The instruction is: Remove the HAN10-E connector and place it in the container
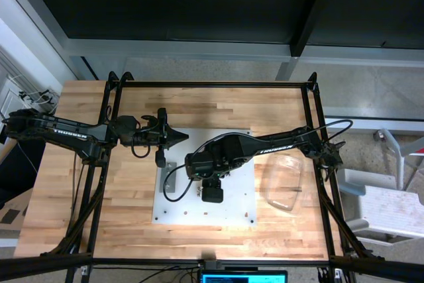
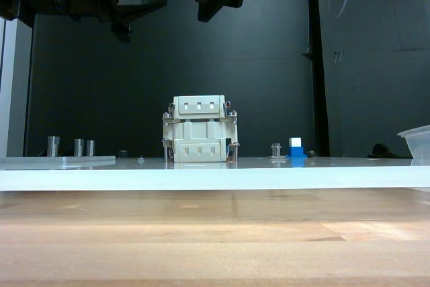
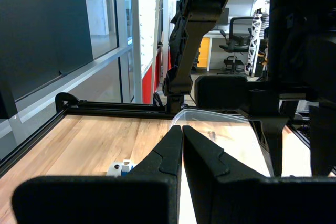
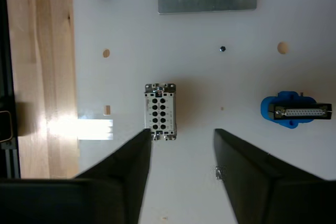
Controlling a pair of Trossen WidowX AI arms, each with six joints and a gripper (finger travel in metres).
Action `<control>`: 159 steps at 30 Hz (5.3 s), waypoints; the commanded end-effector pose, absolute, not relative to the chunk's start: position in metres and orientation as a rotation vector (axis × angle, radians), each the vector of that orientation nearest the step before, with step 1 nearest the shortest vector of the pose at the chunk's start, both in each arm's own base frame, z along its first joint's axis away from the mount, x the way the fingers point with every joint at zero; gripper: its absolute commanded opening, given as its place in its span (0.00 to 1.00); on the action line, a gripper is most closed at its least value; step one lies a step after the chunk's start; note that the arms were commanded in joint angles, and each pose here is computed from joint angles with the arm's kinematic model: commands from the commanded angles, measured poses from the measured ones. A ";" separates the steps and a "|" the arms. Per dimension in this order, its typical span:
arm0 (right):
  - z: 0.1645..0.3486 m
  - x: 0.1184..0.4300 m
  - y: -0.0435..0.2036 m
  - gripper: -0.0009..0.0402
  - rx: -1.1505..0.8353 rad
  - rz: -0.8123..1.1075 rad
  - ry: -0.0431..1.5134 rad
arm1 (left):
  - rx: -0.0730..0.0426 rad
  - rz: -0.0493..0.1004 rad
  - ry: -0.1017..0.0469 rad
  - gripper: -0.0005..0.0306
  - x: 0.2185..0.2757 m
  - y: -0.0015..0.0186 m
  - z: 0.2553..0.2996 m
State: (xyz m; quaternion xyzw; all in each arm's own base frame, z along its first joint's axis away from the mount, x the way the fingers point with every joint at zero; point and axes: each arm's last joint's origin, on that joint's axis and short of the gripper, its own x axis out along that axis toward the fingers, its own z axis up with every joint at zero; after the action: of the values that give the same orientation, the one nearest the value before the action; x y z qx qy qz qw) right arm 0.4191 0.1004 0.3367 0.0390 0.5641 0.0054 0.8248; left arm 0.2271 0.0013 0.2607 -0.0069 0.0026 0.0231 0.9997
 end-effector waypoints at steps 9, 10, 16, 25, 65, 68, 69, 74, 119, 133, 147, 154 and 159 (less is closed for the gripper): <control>0.315 0.430 0.107 0.74 0.043 -0.006 1.235 | -0.014 0.046 0.006 0.02 0.2271 0.0014 0.2606; 0.315 0.430 0.108 0.75 0.045 -0.003 1.235 | -0.014 0.046 0.005 0.02 0.2271 0.0014 0.2606; 0.303 0.436 0.112 0.76 0.033 0.000 1.253 | -0.014 0.046 0.004 0.02 0.2271 0.0014 0.2607; 0.291 0.437 0.117 0.77 0.030 0.000 1.272 | -0.014 0.046 0.004 0.02 0.2271 0.0014 0.2608; 0.226 0.443 0.131 0.76 0.015 0.018 1.284 | -0.014 0.046 0.004 0.02 0.2271 0.0014 0.2608; 0.226 0.443 0.131 0.75 0.016 0.018 1.282 | -0.014 0.046 0.004 0.02 0.2271 0.0014 0.2608; 0.226 0.443 0.131 0.74 0.016 0.019 1.282 | -0.014 0.046 0.005 0.02 0.2271 0.0013 0.2607; 0.226 0.443 0.131 0.67 0.015 0.019 1.282 | -0.014 0.046 0.004 0.02 0.2271 0.0014 0.2608; 0.239 0.439 0.131 0.11 0.025 0.086 1.277 | -0.014 0.046 0.004 0.02 0.2271 0.0014 0.2608; 0.258 0.429 0.129 0.11 0.009 0.063 1.262 | -0.014 0.046 0.005 0.02 0.2271 0.0014 0.2607; 0.274 0.408 0.127 0.11 -0.027 0.026 1.257 | -0.014 0.046 0.004 0.02 0.2271 0.0013 0.2608; 0.275 0.388 0.123 0.11 0.010 0.010 1.240 | -0.014 0.046 0.004 0.02 0.2271 0.0014 0.2608; 0.273 0.369 0.119 0.11 0.048 -0.027 1.253 | -0.014 0.046 0.004 0.02 0.2271 0.0013 0.2608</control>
State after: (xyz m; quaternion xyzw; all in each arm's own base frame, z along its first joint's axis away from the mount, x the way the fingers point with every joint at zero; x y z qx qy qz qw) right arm 0.3738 0.1195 0.2741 0.0175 0.5855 -0.0077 0.8104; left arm 0.2271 0.0013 0.2608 -0.0069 0.0022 0.0229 0.9997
